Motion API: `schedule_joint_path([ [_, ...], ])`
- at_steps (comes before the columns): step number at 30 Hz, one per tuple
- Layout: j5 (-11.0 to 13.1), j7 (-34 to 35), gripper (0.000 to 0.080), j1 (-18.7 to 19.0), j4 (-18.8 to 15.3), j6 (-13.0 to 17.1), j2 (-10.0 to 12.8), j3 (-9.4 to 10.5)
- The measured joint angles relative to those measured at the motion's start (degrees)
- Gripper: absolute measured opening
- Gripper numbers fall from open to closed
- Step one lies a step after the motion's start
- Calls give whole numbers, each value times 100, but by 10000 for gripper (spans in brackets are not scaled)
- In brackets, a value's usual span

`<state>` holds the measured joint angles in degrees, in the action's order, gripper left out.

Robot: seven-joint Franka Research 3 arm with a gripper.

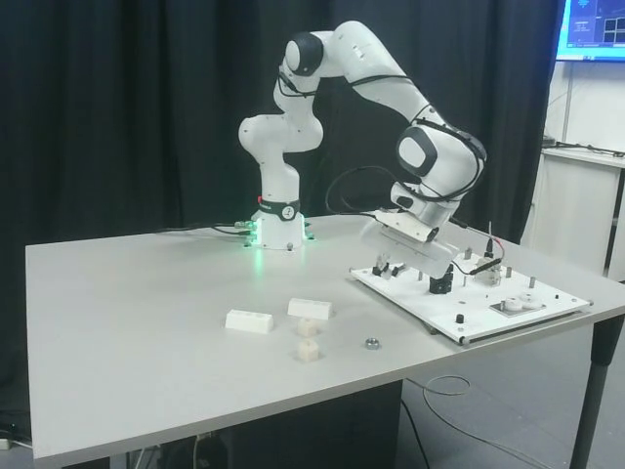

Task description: Place small gear.

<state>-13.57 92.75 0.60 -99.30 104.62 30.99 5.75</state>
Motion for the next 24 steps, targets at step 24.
schedule_joint_path([
  [24,-208,2,135,-2,-1674,1916,-749,-493],
])
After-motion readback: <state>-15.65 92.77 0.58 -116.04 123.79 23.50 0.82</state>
